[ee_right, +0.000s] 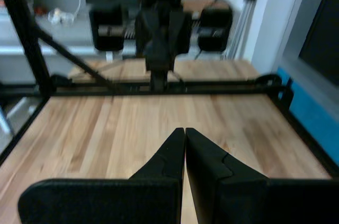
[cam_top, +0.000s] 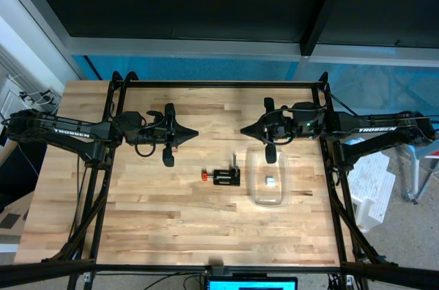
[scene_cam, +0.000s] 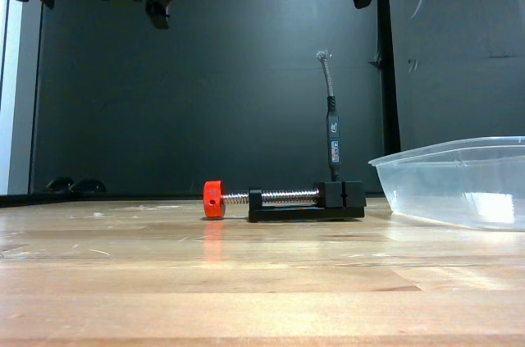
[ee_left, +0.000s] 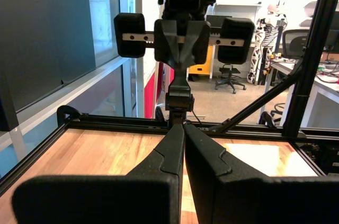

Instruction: Pick the usb-c connector and install on the hub

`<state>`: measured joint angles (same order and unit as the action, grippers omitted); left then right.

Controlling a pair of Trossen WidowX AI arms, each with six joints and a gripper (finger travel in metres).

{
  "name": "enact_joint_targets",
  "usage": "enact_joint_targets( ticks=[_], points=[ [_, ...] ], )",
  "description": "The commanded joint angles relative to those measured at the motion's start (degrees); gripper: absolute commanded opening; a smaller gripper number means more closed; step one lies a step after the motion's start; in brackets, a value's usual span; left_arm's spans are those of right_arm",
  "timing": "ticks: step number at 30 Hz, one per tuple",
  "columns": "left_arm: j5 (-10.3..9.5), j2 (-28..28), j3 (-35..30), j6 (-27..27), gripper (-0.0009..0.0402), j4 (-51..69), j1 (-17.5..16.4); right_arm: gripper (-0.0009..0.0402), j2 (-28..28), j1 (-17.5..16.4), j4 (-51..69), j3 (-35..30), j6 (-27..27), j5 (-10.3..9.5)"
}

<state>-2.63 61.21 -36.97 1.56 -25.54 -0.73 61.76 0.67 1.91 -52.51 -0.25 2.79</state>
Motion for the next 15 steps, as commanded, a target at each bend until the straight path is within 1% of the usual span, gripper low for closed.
enact_joint_targets(
  ticks=[1,3,6,8,12,15],
  points=[
    [0.02,0.0,0.0,0.0,0.0,0.0,0.0,0.0,-1.6,0.5,-4.7,3.2,-0.1,0.09],
    [0.02,0.0,0.0,0.0,0.0,0.0,0.0,0.0,-2.5,1.0,-7.6,5.2,-0.1,-0.11],
    [0.02,0.0,0.0,0.0,0.0,0.0,0.0,0.0,-3.3,1.8,-12.9,8.1,-0.5,-2.34],
    [0.02,0.0,0.0,0.0,0.0,0.0,0.0,0.0,-3.3,1.8,-16.7,9.9,-0.7,-2.93],
    [0.02,0.0,0.0,0.0,0.0,0.0,0.0,0.0,-3.5,1.8,-22.1,12.8,-0.8,-2.89],
    [0.02,0.0,0.0,0.0,0.0,0.0,0.0,0.0,-3.6,1.8,-24.0,14.1,-1.0,-2.91]
  ],
)
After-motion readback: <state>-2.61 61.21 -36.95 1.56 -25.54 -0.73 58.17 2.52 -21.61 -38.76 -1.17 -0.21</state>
